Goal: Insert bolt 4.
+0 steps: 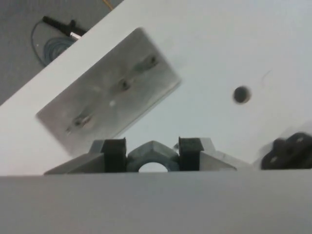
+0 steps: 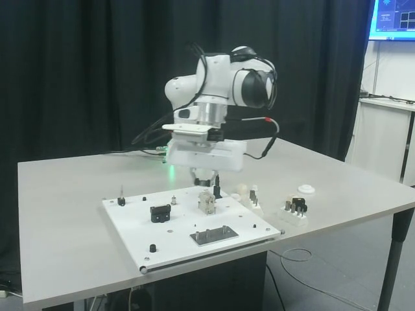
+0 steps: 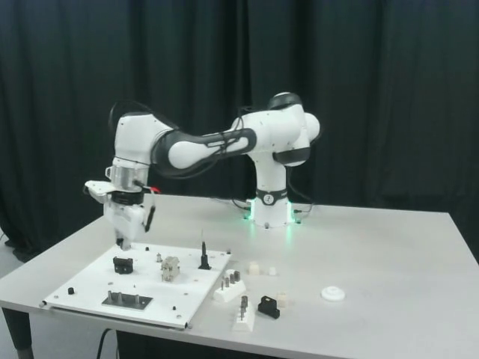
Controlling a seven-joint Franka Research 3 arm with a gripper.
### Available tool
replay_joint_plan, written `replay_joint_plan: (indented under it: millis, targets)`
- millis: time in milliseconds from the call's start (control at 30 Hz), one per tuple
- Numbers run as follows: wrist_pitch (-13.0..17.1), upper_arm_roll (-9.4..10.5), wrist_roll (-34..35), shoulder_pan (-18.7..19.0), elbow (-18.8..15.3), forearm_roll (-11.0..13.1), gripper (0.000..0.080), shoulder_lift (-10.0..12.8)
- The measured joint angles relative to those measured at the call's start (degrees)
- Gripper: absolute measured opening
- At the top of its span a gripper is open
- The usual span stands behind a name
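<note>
In the wrist view my gripper is shut on a grey hex-headed bolt, which fills the gap between the two black pads. Beyond it lies the grey metal plate on the white board, with three bolts or holes in a row along it. In the room views the gripper hangs above the far part of the board. The plate sits near the board's front edge with small bolts standing upright in it. The held bolt is hidden in both room views.
The board also carries a black block, a grey metal block, a black peg and a dark hole. White bolt holders and a white disc stand on the table beside it.
</note>
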Motion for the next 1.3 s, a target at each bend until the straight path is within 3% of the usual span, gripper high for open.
replay_joint_plan:
  millis: [667, 1300]
  targets:
    - [-0.2, 5.64, -0.5, -15.3, 12.8, 0.3, 0.0227, 0.5]
    - [-0.9, 10.62, -2.1, -23.5, 20.7, -2.4, 0.0227, 0.5]
